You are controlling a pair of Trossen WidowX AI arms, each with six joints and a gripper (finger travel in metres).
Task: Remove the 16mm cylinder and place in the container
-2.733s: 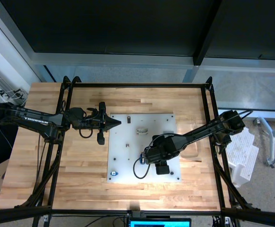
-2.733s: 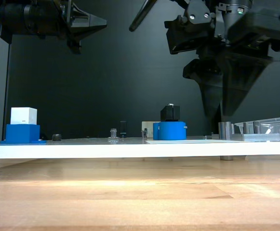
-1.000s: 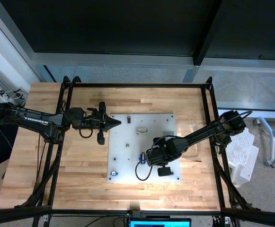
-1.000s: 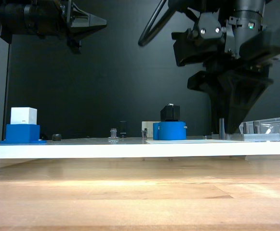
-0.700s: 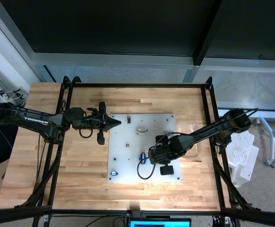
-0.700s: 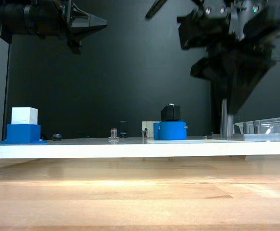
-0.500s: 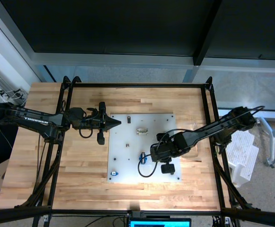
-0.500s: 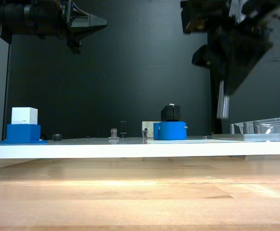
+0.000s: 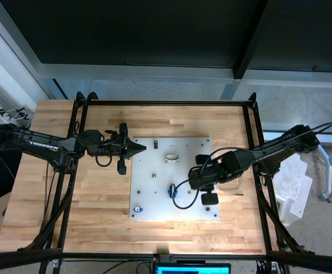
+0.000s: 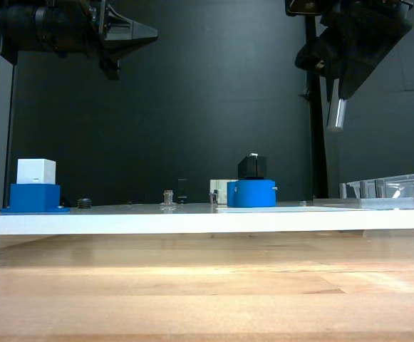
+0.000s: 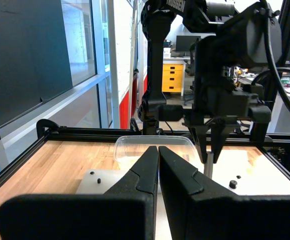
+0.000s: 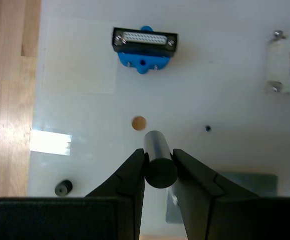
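Note:
The 16mm cylinder [image 12: 158, 157], a short silver-grey peg, hangs upright between the fingers of my right gripper [image 12: 158, 152], which is shut on it. In the low view the cylinder [image 10: 335, 114] is well above the white board [image 10: 192, 219], under the right gripper [image 10: 338, 96]. Its bare hole [image 12: 139, 122] shows on the board just beyond the peg. The clear container [image 10: 399, 187] lies at the board's right edge, right of the peg; the left wrist view shows this container [image 11: 152, 145] too. My left gripper [image 9: 143, 148] is shut and empty, hovering at the board's far left corner.
On the board stand a blue connector [image 12: 145, 50], a blue round part with a black top [image 10: 253, 191] and a blue block carrying a white cube [image 10: 34, 187]. A grey metal block [image 12: 224, 195] lies near the right gripper. A black frame [image 9: 166, 103] rings the table.
My right gripper closed on the cylinder, pulled it straight up out of its hole, and carried it higher and to the right. The left arm has not moved.

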